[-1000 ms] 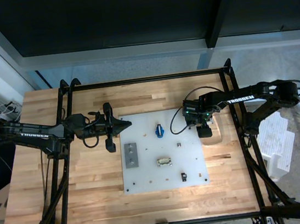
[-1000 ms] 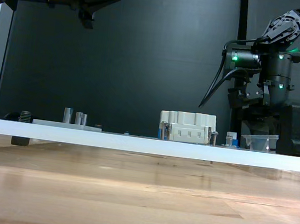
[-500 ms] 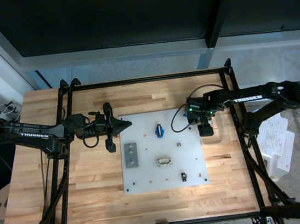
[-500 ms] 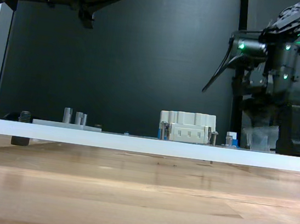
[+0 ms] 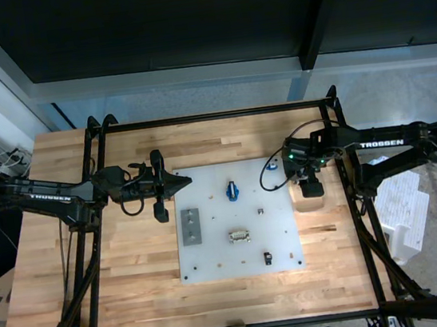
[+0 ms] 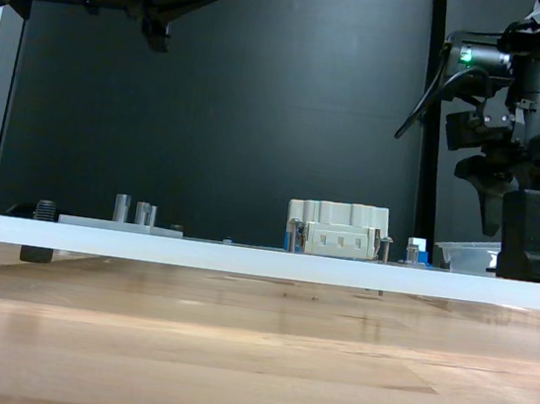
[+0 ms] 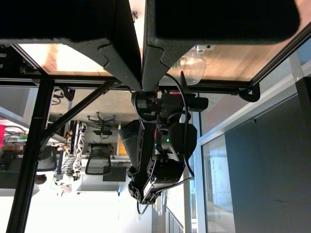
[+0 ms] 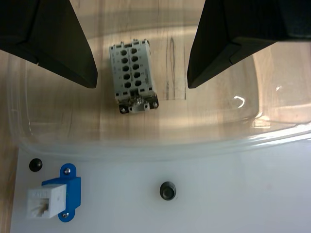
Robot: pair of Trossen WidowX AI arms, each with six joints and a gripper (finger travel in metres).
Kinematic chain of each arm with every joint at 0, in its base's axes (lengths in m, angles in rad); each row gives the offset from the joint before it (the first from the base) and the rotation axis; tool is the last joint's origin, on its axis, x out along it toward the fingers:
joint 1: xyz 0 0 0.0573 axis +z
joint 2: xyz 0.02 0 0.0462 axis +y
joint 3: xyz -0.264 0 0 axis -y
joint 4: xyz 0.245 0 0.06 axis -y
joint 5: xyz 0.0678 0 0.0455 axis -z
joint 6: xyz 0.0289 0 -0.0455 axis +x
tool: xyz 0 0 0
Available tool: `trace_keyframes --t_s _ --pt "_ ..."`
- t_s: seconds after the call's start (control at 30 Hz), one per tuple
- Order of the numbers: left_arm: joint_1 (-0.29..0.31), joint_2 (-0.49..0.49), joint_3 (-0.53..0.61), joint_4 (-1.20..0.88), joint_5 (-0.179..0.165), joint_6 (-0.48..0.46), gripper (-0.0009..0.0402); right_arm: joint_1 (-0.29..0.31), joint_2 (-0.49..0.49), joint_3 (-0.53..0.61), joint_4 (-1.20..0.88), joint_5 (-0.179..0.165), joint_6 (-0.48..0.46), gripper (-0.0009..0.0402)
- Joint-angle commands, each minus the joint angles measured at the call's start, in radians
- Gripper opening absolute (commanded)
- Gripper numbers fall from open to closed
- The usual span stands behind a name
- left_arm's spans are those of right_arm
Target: Pick the HAN10E connector and install on the hub
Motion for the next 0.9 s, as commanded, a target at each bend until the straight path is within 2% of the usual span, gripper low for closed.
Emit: trace_keyframes --t_s 0.03,0.1,0.2,0.23,0.37,0.53,0.9 --pt "0.000 0.000 0.000 0.000 0.000 0.000 0.0000 0.000 -0.005 -0.001 -0.019 0.000 0.001 0.0259" --pt "0.000 0.000 0.000 0.000 0.000 0.000 0.0000 -0.004 -0.005 -0.011 -0.015 -0.002 -0.007 0.0259" --pt "0.000 0.000 0.000 0.000 0.000 0.000 0.0000 -0.031 0.008 -0.052 0.000 -0.033 -0.076 0.0259" --pt "0.000 0.000 0.000 0.000 0.000 0.000 0.0000 -0.035 0.014 -0.060 0.006 -0.034 -0.085 0.0259" --pt "0.000 0.000 0.000 0.000 0.000 0.000 0.0000 -0.051 0.016 -0.066 0.024 0.013 -0.123 0.0259" --pt "0.000 0.000 0.000 0.000 0.000 0.000 0.0000 -0.086 0.053 -0.066 0.051 0.008 -0.129 0.0259" --pt "0.000 0.000 0.000 0.000 0.000 0.000 0.0000 -0.093 0.134 -0.109 0.111 0.000 -0.207 0.0259"
